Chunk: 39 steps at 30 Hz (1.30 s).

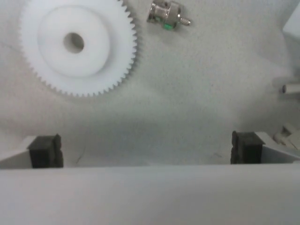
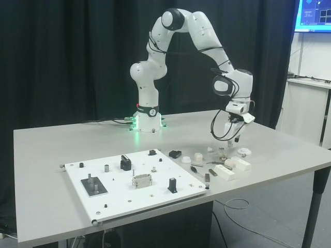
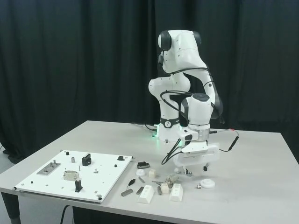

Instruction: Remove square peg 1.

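White arm hovering over loose parts at right of grey table (image 2: 46, 139); gripper (image 1: 145, 150) spread wide, grasping nothing, white gear (image 1: 77, 44) beneath. Square peg 1 probably on white board (image 2: 155, 199) at left, too small to identify. Needing to travel left, then descend squarely.

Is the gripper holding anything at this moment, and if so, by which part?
Nothing is held. The gripper is open above the table, with only bare surface between its fingertips; the white gear lies apart from it.
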Available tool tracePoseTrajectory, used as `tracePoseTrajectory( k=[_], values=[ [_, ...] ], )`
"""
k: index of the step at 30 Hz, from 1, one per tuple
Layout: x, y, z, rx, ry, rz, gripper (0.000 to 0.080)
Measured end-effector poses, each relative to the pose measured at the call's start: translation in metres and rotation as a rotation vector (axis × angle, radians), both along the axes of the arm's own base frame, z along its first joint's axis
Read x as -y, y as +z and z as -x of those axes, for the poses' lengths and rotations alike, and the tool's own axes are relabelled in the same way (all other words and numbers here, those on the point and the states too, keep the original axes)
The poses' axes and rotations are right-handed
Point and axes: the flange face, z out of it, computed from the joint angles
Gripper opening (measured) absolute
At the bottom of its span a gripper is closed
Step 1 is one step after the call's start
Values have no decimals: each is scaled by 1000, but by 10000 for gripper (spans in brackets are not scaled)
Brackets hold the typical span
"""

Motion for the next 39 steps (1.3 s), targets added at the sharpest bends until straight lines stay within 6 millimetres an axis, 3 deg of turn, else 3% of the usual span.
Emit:
tracePoseTrajectory(
  k=[16, 39],
  values=[
    [0, 13, -7, 13, -5, -6, 800],
    [21, 50, -41, 13, -52, 15, 800]
  ],
)
